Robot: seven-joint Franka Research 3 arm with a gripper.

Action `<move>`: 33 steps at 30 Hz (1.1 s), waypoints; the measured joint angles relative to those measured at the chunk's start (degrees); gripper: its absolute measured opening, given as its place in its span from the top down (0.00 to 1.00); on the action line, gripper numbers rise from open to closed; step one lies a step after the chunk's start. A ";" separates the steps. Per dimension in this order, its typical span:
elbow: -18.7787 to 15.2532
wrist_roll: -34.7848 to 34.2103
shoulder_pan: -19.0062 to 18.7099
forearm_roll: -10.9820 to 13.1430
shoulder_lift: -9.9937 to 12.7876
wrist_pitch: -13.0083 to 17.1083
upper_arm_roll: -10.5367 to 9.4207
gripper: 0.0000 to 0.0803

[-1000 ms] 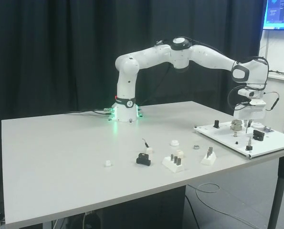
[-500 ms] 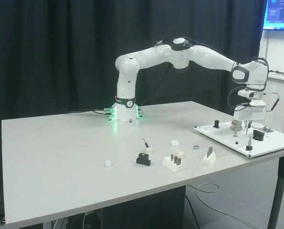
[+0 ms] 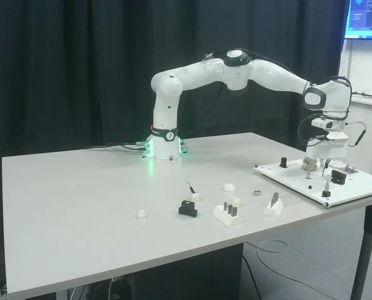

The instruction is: Insert square peg 1.

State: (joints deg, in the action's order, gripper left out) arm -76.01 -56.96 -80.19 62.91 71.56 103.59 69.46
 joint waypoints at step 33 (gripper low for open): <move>0.01 -1.66 -0.74 -0.92 -0.03 -0.30 -0.13 0.96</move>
